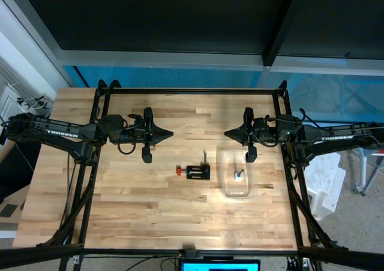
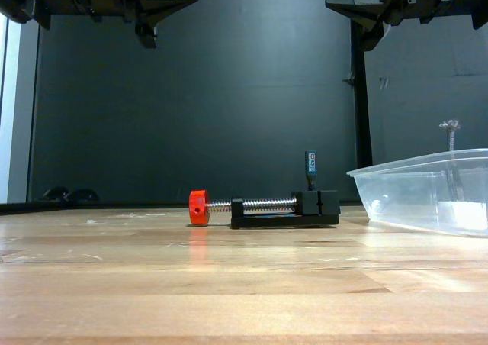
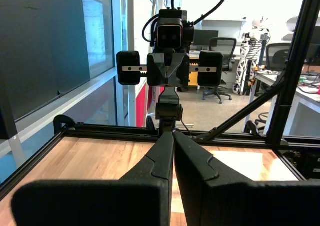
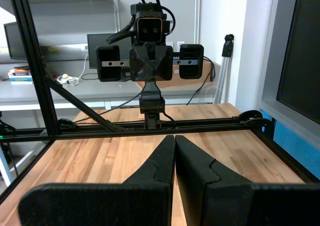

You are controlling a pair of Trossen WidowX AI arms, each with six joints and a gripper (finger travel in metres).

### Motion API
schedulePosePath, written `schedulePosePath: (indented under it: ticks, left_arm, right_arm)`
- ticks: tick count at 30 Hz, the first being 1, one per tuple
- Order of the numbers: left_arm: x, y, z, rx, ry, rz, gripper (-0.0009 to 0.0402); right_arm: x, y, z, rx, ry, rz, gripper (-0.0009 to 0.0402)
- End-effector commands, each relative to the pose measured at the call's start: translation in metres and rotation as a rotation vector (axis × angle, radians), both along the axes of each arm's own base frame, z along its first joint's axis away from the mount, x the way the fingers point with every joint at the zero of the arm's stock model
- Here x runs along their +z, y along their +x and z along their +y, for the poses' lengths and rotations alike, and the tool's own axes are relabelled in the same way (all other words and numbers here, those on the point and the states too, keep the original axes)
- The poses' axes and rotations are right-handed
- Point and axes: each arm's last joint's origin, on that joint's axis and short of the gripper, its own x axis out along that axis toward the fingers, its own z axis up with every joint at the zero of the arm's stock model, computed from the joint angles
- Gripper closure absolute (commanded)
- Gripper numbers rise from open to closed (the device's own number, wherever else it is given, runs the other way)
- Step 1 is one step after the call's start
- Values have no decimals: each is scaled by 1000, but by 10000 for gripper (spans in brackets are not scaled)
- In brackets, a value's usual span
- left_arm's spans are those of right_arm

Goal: Pick the usb-c connector and install on the hub

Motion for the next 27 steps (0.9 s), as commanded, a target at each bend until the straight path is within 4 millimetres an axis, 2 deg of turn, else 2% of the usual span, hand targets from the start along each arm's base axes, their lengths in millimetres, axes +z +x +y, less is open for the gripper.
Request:
schedulePosePath:
  ticks: [1, 15, 27]
  left_arm:
    - [0, 0, 0, 0, 0, 0, 393]
    - [0, 0, 0, 0, 0, 0, 393]
    - [0, 0, 0, 0, 0, 0, 393]
  right_arm:
    - [0, 0, 0, 1, 0, 0, 393]
    - [1, 0, 0, 2, 46, 23, 393]
    - [9, -13, 5, 1, 112, 471, 393]
